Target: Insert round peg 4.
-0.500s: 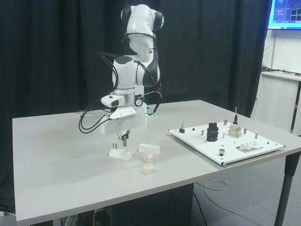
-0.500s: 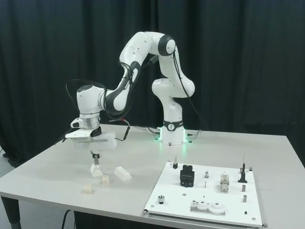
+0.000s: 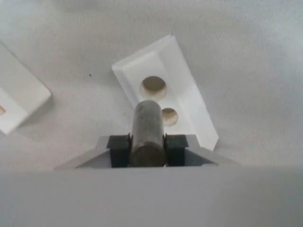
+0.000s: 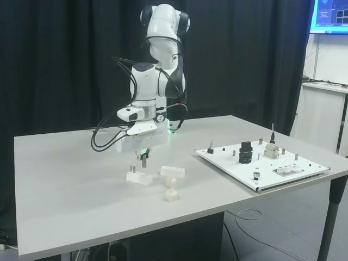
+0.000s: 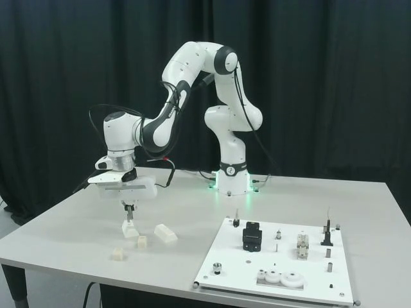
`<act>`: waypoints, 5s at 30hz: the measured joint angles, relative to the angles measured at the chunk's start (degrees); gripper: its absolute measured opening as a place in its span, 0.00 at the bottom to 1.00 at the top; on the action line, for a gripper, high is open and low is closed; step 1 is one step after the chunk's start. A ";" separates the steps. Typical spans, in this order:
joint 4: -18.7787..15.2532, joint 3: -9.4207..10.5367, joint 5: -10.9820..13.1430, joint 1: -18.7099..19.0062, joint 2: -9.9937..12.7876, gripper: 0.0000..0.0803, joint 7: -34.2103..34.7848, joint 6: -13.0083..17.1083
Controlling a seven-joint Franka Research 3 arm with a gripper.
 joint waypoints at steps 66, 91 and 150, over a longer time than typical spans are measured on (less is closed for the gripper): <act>-0.07 -0.41 3.05 9.25 -1.34 0.19 10.24 -0.76; 0.36 1.40 3.15 24.89 -1.22 0.19 30.03 3.55; 16.07 6.44 0.82 36.46 12.34 0.19 55.40 -1.44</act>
